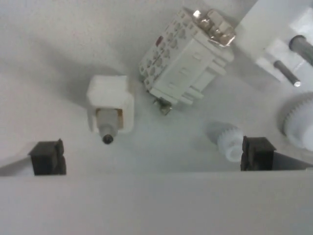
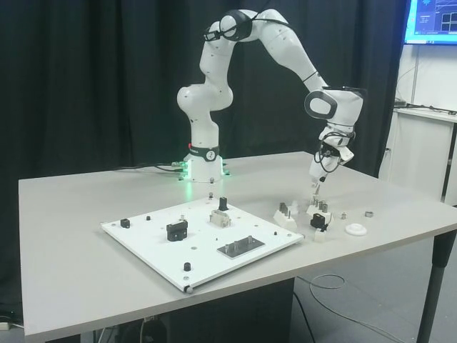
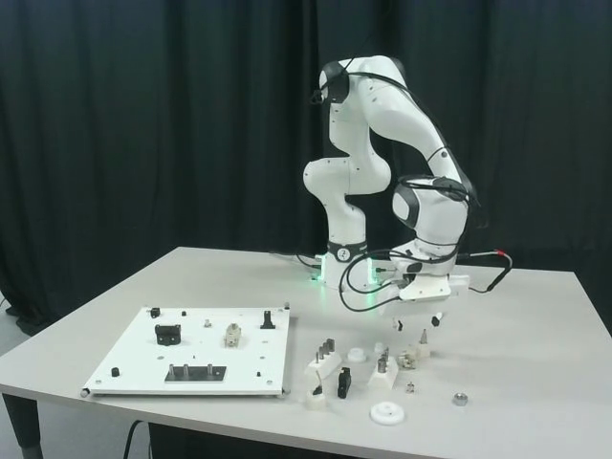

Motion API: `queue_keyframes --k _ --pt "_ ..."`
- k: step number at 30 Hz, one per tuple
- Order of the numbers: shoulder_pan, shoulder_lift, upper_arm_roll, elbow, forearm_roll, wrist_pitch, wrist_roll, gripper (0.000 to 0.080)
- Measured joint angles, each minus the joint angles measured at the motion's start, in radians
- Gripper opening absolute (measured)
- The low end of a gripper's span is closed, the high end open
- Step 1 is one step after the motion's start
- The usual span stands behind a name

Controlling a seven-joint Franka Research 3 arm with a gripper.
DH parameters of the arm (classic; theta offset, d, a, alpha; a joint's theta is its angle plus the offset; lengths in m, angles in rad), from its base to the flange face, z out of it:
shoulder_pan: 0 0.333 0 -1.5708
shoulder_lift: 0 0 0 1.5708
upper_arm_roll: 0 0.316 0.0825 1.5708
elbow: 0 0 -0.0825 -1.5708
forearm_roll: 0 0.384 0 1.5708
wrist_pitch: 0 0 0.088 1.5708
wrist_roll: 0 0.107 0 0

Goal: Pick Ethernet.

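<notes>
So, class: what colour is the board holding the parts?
White; the board shows best in the second room view.

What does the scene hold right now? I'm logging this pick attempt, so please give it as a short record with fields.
arm: white Franka, bent over the grey table
gripper: open, hovering above the loose parts, holding nothing
below gripper: white connector block with metal clip, white plug holder, small white gear
board: white assembly board, apart from the gripper
large gear: near the table's front edge

Large white gear (image 1: 301, 122) cut off by wrist-view edge.
</notes>
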Motion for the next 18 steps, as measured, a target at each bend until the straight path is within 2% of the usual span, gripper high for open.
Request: queue_keyframes --k 18 --pt "0.034 0.024 0.000 -0.025 -0.002 0.046 0.059 0.0800"
